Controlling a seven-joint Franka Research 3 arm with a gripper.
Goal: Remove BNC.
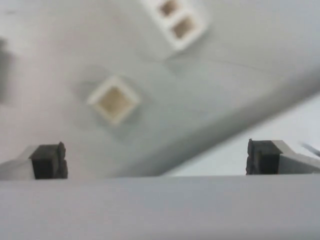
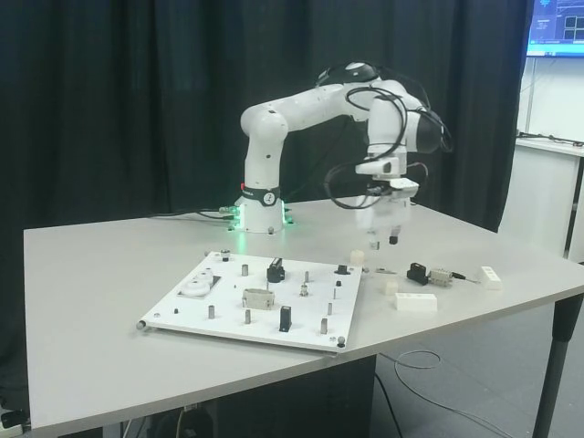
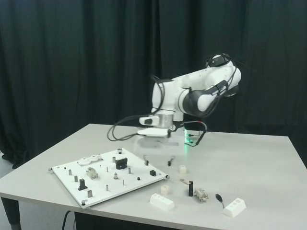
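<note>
Gripper (image 2: 382, 244) fingers spread wide and holding nothing, I have it hovering above the grey table (image 2: 91, 274) just beyond the white board's (image 2: 228, 319) corner.

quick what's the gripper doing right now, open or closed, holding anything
Gripper: open, holding nothing, above the table beside the board.

Two opposite room views, shared table (image 2: 91, 274)
</note>
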